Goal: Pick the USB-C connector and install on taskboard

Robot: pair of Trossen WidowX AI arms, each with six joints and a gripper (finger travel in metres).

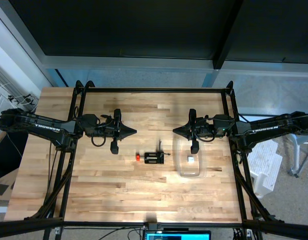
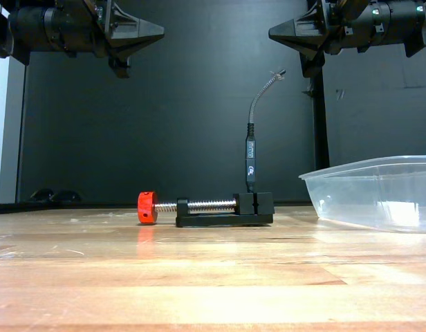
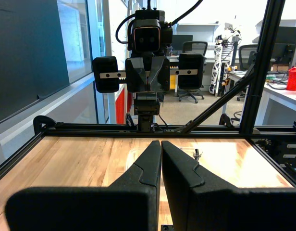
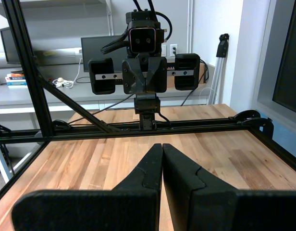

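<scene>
Both pressed together, left claw and right claw hover high; slim dark USB-C connector stands upright on black block taskboard, nearer right.

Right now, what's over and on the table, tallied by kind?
Grippers: 2 (left gripper, right gripper, both raised over the table, fingers shut)
Taskboard: 1
Clear tray: 1
White square piece, in tray: 1
Total: 5
</scene>
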